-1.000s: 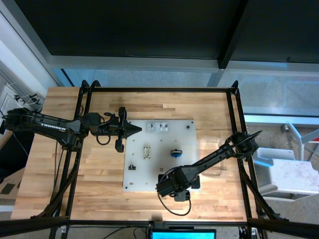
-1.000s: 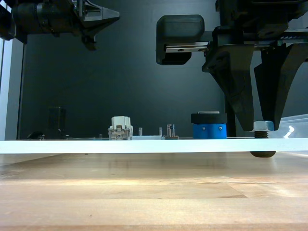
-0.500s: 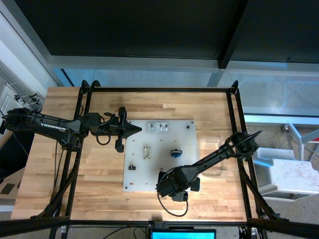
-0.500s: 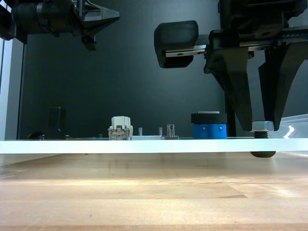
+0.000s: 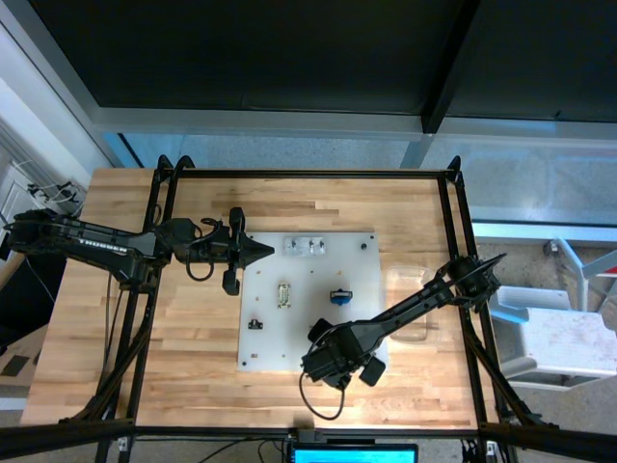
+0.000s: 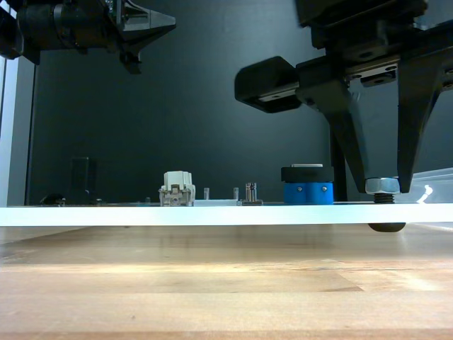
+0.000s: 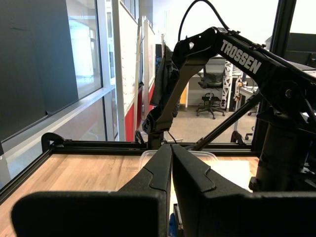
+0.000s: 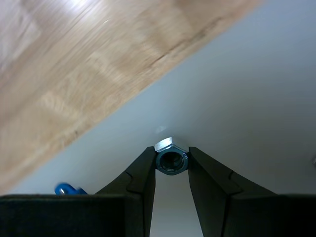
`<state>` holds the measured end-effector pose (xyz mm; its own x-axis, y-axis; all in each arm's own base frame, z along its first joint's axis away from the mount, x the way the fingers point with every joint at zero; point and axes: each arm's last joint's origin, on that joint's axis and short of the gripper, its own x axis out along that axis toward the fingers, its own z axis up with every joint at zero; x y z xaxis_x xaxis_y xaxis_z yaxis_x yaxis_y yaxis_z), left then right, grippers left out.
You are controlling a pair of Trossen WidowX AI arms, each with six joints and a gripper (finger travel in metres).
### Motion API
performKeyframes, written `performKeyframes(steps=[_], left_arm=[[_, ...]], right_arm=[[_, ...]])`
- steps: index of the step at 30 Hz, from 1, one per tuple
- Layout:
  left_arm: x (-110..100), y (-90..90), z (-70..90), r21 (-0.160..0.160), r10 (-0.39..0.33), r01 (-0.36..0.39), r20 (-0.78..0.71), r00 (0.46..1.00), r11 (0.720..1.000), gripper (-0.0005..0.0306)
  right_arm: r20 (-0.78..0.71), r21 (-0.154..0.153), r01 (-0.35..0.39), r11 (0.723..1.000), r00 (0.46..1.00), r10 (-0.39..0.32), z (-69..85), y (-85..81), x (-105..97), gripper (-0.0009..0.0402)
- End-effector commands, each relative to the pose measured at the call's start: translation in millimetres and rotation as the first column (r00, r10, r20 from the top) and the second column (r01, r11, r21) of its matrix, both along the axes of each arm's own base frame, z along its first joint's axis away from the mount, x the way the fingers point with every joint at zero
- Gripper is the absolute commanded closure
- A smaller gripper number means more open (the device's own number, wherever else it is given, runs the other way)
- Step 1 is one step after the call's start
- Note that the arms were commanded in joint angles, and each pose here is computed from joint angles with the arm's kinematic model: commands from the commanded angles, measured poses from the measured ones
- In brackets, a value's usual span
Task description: Pick the M12 fastener and fasten on the M12 threads
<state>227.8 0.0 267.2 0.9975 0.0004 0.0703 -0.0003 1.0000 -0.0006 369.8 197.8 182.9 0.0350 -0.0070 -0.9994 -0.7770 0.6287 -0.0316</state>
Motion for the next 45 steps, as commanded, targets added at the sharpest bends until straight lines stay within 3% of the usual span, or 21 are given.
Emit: performKeyframes(steps=[1,5,10,18,21,25,27,30,31,35,37,45], left_arm=[[0.1,0.1,0.0,0.0,0.0,0.0,0.0,1.0,1.0,0.03],[0.1,0.0,0.0,0.0,0.0,0.0,0.0,1.0,1.0,0.03],[0.1,0.0,0.0,0.0,0.0,0.0,0.0,1.0,1.0,0.03],[0.1,0.1,0.0,0.0,0.0,0.0,0.0,1.0,1.0,0.03],[0.1,0.1,0.0,0.0,0.0,0.0,0.0,1.0,1.0,0.03],[0.1,0.1,0.0,0.0,0.0,0.0,0.0,1.0,1.0,0.03],[0.1,0.1,0.0,0.0,0.0,0.0,0.0,1.0,1.0,0.03],[0.1,0.0,0.0,0.0,0.0,0.0,0.0,1.0,1.0,0.03],[0.1,0.1,0.0,0.0,0.0,0.0,0.0,1.0,1.0,0.03],[0.1,0.0,0.0,0.0,0.0,0.0,0.0,1.0,1.0,0.03],[0.1,0.1,0.1,0.0,0.0,0.0,0.0,1.0,1.0,0.03],[0.1,0.0,0.0,0.0,0.0,0.0,0.0,1.0,1.0,0.03]], right_arm=[[0.002,0.006,0.14,0.99,0.99,-0.14,-0.4,0.2,0.4,0.0368],[0.002,0.013,0.337,0.942,0.942,-0.337,-0.4,0.3,0.3,0.0368],[0.002,0.022,0.543,0.839,0.84,-0.543,-0.4,0.2,0.5,0.0368],[-0.003,0.034,0.749,0.662,0.663,-0.749,-0.4,0.3,0.7,0.0368],[-0.006,0.038,0.83,0.557,0.557,-0.83,-0.4,0.3,0.7,0.0368],[-0.013,0.044,0.92,0.389,0.39,-0.921,-0.4,0.4,0.8,0.0368],[-0.017,0.047,0.956,0.29,0.291,-0.957,-0.4,0.4,0.9,0.0368],[-0.025,0.05,0.993,0.111,0.112,-0.993,-0.4,0.4,1.0,0.0368],[-0.027,0.051,0.997,0.063,0.064,-0.998,-0.4,0.3,1.1,0.0368],[-0.035,0.053,0.996,-0.077,-0.075,-0.997,-0.4,0.5,1.2,0.0368],[-0.039,0.054,0.985,-0.165,-0.163,-0.986,-0.4,0.7,1.1,0.0368],[-0.055,0.052,0.885,-0.463,-0.461,-0.886,-0.4,0.8,1.4,0.0368]])
